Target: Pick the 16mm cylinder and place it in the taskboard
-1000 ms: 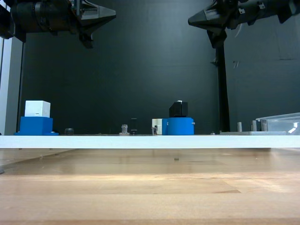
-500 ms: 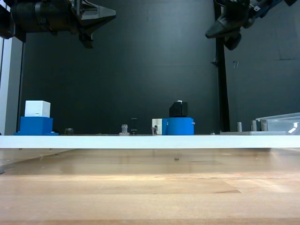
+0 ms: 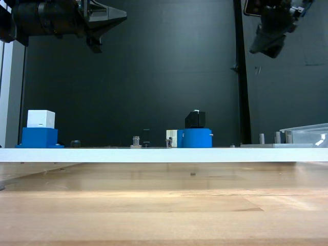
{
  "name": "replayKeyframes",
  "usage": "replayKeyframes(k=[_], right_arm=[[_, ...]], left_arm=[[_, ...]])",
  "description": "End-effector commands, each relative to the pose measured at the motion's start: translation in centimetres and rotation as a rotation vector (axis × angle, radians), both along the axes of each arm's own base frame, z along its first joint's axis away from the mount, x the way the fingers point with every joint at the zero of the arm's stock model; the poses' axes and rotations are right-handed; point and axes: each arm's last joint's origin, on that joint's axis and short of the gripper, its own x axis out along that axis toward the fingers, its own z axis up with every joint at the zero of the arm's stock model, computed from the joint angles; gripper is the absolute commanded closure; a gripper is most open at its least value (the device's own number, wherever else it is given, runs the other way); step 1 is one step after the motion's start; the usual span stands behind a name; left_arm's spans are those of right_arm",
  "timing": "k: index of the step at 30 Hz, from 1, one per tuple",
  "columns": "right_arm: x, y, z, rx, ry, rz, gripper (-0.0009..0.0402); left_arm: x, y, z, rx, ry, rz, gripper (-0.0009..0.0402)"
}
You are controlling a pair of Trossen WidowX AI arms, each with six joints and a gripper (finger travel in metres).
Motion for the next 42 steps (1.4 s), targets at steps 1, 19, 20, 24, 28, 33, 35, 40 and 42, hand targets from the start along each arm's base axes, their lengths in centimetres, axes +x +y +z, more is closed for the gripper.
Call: replayKeyframes(k=[1, 19, 20, 24, 28, 33, 35, 40, 42], right_arm=[[-0.4, 0.0, -0.3, 0.018, 0.05, -0.018, 0.0393], [-1.6, 1.5, -2.3, 0.063, 0.343, 0.005, 0.0393], [-1.6, 1.7, -2.3, 0.065, 0.356, 0.007, 0.0393], [-1.8, 2.2, -2.7, 0.07, 0.418, 0.008, 0.0393], [-1.6, 2.7, -3.0, 0.073, 0.442, 0.014, 0.0393], [-1.6, 3.2, -3.4, 0.061, 0.498, 0.027, 0.0393], [-1.5, 3.3, -3.7, 0.054, 0.528, 0.031, 0.0393], [-1.3, 3.9, -4.1, 0.034, 0.557, 0.056, 0.0393], [-1.3, 4.2, -4.2, 0.024, 0.564, 0.074, 0.0391]], left_arm=[[0.0, 0.0, 0.0, 0.0, 0.0, 0.0, 0.0393], [0.0, 0.0, 0.0, 0.0, 0.0, 0.0, 0.0393], [0.0, 0.0, 0.0, 0.0, 0.0, 0.0, 0.0393], [0.0, 0.0, 0.0, 0.0, 0.0, 0.0, 0.0393], [0.0, 0.0, 0.0, 0.0, 0.0, 0.0, 0.0393], [0.0, 0.0, 0.0, 0.0, 0.0, 0.0, 0.0393], [0.0, 0.0, 0.0, 0.0, 0.0, 0.0, 0.0393], [0.0, 0.0, 0.0, 0.0, 0.0, 0.0, 0.0393], [0.0, 0.0, 0.0, 0.0, 0.0, 0.0, 0.0393]])
